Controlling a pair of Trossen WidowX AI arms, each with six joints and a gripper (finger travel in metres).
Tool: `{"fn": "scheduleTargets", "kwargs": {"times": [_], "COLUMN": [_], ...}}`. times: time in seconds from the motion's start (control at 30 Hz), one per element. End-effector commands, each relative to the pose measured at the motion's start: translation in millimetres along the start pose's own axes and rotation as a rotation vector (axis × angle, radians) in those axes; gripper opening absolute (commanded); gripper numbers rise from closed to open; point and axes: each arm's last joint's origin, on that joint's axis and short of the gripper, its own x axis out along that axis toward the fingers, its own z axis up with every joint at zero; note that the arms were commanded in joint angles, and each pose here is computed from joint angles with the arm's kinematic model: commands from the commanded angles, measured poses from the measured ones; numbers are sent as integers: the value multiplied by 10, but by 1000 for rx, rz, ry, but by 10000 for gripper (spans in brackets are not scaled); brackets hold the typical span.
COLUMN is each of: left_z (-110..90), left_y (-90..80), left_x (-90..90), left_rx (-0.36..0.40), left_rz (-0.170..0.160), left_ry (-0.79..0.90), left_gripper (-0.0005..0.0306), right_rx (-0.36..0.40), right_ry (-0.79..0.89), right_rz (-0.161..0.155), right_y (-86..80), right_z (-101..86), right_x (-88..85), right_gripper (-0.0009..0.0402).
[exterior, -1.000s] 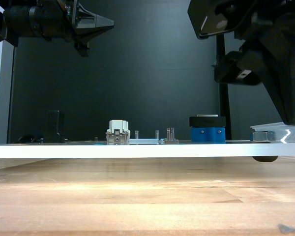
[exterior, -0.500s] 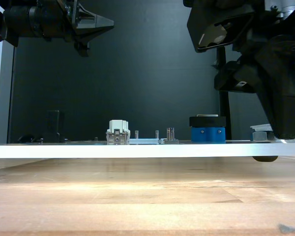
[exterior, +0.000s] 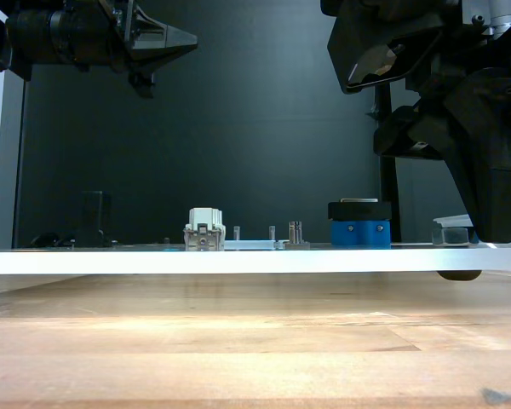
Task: Unfasten the M12 fastener and place in the container
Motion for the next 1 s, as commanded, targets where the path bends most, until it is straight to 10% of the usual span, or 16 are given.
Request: {"fn": "scheduleTargets", "kwargs": {"times": [0.03, 0.2, 0.33, 0.5, 0.67, 0.87, 1.0], "left_z": [0, 0, 0, 0, 0, 0, 0], "left_y": [1, 0, 1, 0, 1, 0, 0], "left_x": [0, 0, 0, 0, 0, 0, 0], "left_rx": [0, 0, 0, 0, 0, 0, 0], "left_rz": [0, 0, 0, 0, 0, 0, 0], "left_ry": [0, 0, 0, 0, 0, 0, 0], "left_gripper": [0, 0, 0, 0, 0, 0, 0], "right_rx": [1, -1, 32, 44, 46, 22, 21], "right_ry": [-4, 1, -52, -69, -41, 11, -2], "right_rz": [-4, -13, -174, -229, -170, 1, 38], "right_y": [-5, -12, -81, -113, -102, -47, -22], "right_z": [4, -3, -28, -55, -69, -70, -46], "right_x": [-6, -11, -87, -171, -206, -245, -230], "right_gripper": [0, 0, 0, 0, 0, 0, 0]}}
